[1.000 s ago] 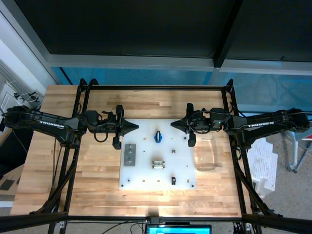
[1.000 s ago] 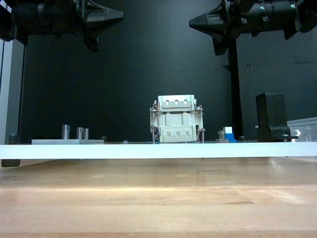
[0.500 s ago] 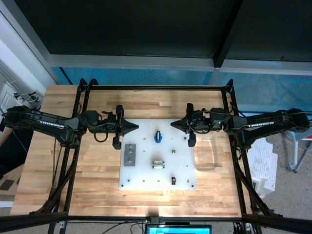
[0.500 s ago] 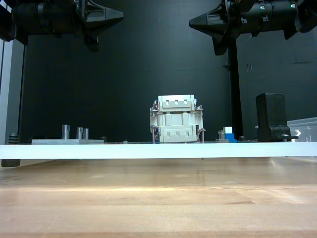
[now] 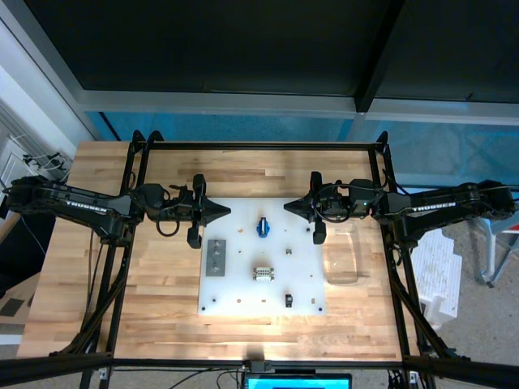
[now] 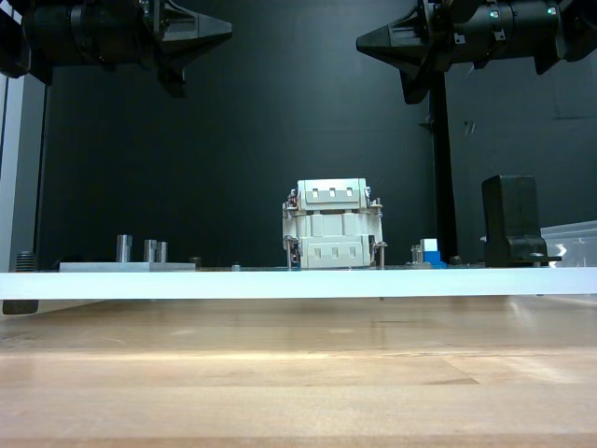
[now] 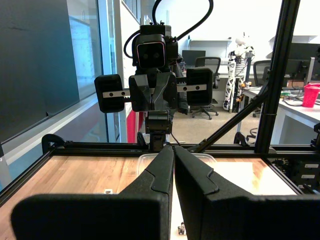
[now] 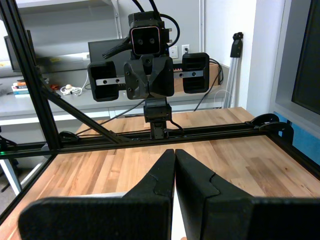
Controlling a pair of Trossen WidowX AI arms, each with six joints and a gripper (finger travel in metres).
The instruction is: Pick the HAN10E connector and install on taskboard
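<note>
Going left to right: the left gripper (image 5: 225, 211) hangs high over the far-left edge of the taskboard (image 5: 243, 296). Its fingers are pressed together with nothing between them, and it points inward. Below it and a bit toward the near edge sits the plain grey block (image 5: 216, 257).

Further inward, roughly midway between the two grippers and well below both, the HAN10E connector (image 5: 261, 275) stands upright on the board. From table height it looks like two pale tiers stacked, with little screws at the corners, so my guess is it's already seated in its spot. The blue part (image 5: 263, 227) sits just beyond it, closer to the gripper tips.

Then the right gripper (image 5: 289, 207) is in a mirror pose, also pinched closed and carrying nothing. It's up over the board's far-right side, with the clear tray (image 5: 342, 258) beneath its wrist, off the board.

Step-wise, this reads to me like either the very start or the very end, and I lean toward the end. If the connector isn't fully home, the next move would be one gripper dropping straight down onto it and pressing evenly so it doesn't cock sideways.
</note>
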